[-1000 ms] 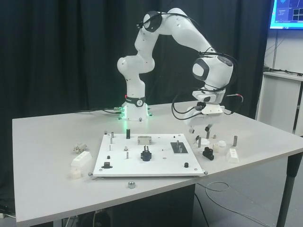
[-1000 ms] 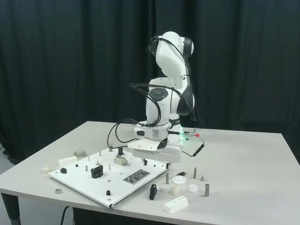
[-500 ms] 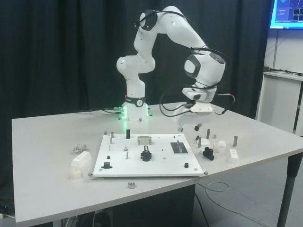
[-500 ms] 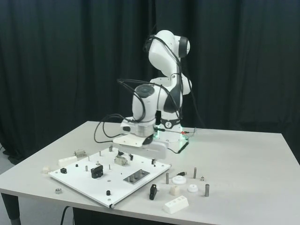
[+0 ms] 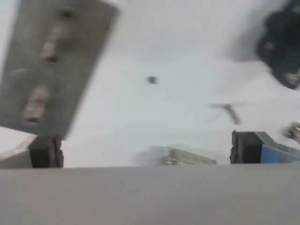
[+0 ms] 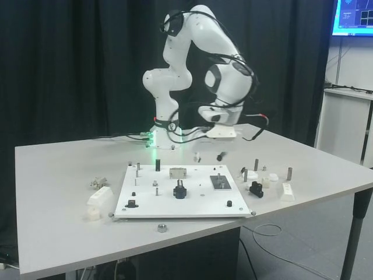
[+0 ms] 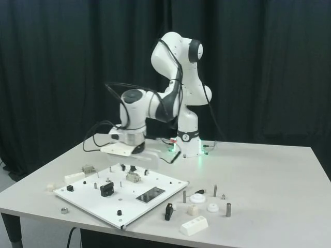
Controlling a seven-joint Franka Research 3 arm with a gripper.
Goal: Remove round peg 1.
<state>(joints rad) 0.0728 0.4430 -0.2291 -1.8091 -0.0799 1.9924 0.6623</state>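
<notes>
step: we approach, gripper (image 6: 208, 156) open and empty above white board (image 6: 192, 201) | next: locate round peg 1, descend over it

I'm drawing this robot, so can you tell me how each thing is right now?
Tool: open, empty, above the board.
Board: flat on the table.
Black peg: upright on the board.
Grey peg: upright on the table, off the board.
Nut: lying on the table.
Base light: lit green.
</notes>
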